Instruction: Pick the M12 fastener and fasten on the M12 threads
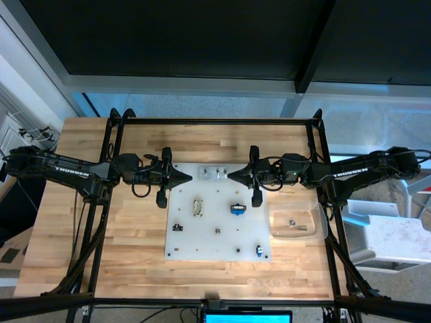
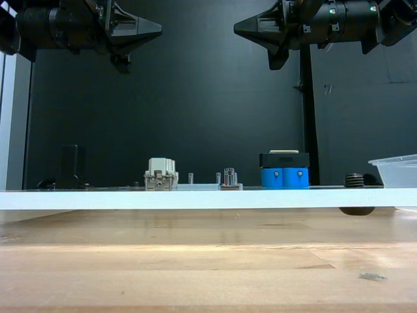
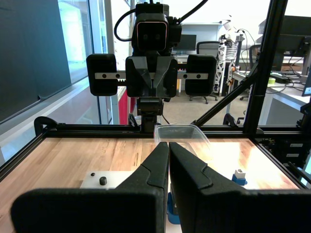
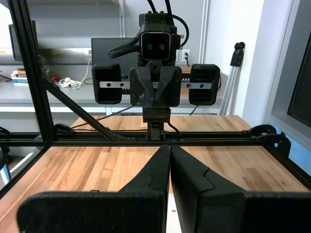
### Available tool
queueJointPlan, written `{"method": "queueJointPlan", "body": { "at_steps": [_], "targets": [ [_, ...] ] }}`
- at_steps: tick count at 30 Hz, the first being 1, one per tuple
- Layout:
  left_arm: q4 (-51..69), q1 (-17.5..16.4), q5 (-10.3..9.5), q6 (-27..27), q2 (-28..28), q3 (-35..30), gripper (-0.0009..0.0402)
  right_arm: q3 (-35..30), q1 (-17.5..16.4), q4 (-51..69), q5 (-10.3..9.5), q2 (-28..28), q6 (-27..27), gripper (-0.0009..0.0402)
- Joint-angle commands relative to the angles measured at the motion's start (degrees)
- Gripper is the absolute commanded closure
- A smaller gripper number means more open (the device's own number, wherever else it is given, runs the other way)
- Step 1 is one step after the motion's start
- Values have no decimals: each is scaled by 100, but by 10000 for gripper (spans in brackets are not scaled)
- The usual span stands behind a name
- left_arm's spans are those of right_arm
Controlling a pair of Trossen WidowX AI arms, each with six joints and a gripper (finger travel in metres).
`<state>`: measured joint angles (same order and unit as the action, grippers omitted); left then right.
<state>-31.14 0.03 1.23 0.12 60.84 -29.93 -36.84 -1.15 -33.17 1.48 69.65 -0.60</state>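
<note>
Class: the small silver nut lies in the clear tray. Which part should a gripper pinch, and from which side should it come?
Probably pinch the nut across its outer sides, coming straight down: it lies on the tray floor, and the walls bar a sideways approach. The right gripper hangs nearer; the left gripper faces it, both shut above the board.
</note>
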Motion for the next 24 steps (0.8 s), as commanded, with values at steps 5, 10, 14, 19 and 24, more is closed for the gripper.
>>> {"method": "queueJointPlan", "body": {
  "at_steps": [5,10,14,19,24],
  "targets": [
    [-4,-2,2,-2,2,-2,393,-2,0,-7,44,0,-2,393],
    [-4,-2,2,-2,2,-2,393,-2,0,-9,46,0,-2,393],
    [-4,-4,2,-2,2,-2,393,-4,0,4,9,-7,-46,393],
    [-4,-2,2,-2,2,-2,393,-11,-2,55,2,-201,-63,394],
    [-4,-4,2,-2,2,-2,393,-122,0,1110,7,-538,-4,394]
  ]
}}
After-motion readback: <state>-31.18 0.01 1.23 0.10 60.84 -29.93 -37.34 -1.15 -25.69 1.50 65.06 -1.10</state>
